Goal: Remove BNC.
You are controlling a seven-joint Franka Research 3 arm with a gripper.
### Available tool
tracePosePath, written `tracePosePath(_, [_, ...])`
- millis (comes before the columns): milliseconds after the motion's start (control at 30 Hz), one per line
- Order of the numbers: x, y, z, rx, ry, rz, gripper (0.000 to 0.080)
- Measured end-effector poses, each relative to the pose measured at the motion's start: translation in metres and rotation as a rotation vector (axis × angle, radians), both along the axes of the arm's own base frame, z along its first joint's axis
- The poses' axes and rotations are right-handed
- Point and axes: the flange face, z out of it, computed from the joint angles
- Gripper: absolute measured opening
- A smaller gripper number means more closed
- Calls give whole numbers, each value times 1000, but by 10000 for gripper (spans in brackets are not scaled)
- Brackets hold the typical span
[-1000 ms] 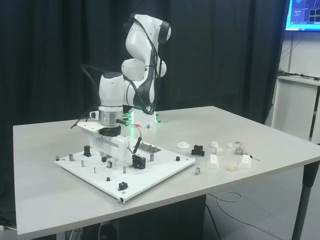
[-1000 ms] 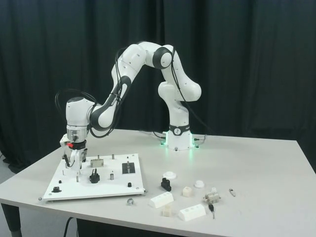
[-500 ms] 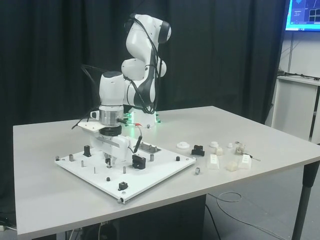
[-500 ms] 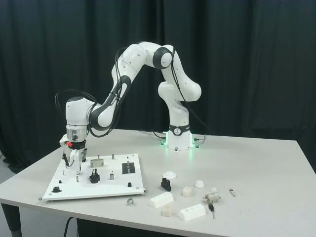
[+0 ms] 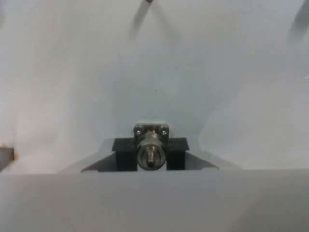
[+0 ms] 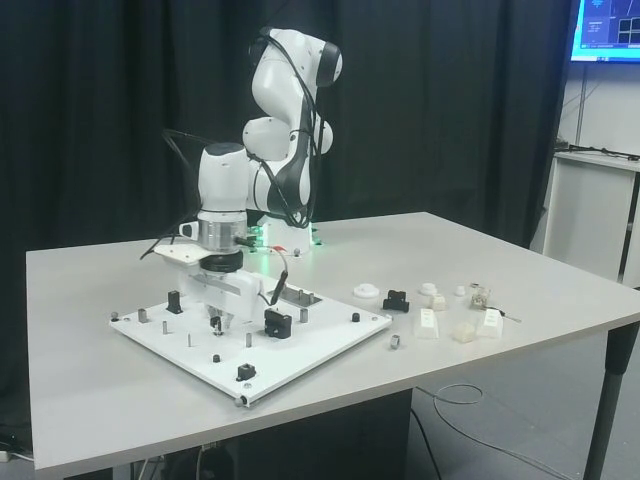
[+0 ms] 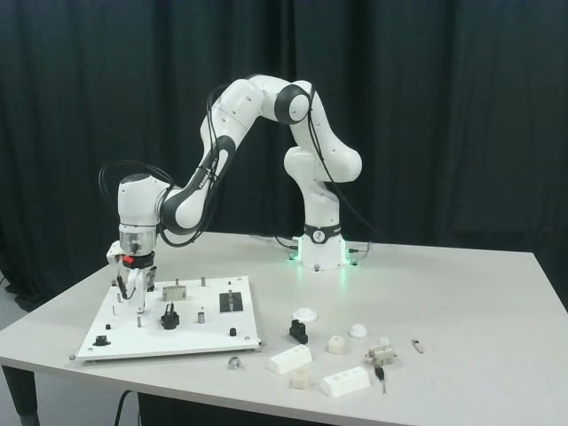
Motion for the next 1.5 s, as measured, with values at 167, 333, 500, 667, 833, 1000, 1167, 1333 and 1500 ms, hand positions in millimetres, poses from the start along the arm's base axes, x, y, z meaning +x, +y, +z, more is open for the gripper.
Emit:
tracePosePath(167, [0, 0, 0, -3, 5, 64, 127])
tracePosePath(333, [0, 0, 0, -7, 10, 147, 126])
tracePosePath(500, [0, 0, 0, -12, 13, 222, 124])
tracePosePath(667, [0, 0, 0, -18, 19, 325, 123])
tracePosePath(833, [0, 0, -1, -24, 27, 445, 123])
tracePosePath(1000, [0, 0, -1, -29, 33, 533, 121])
tracePosePath(1167, [0, 0, -1, -34, 40, 648, 121])
tracePosePath(1333, [0, 0, -1, -40, 49, 791, 121])
tracePosePath(1500, [0, 0, 0, -44, 57, 902, 121])
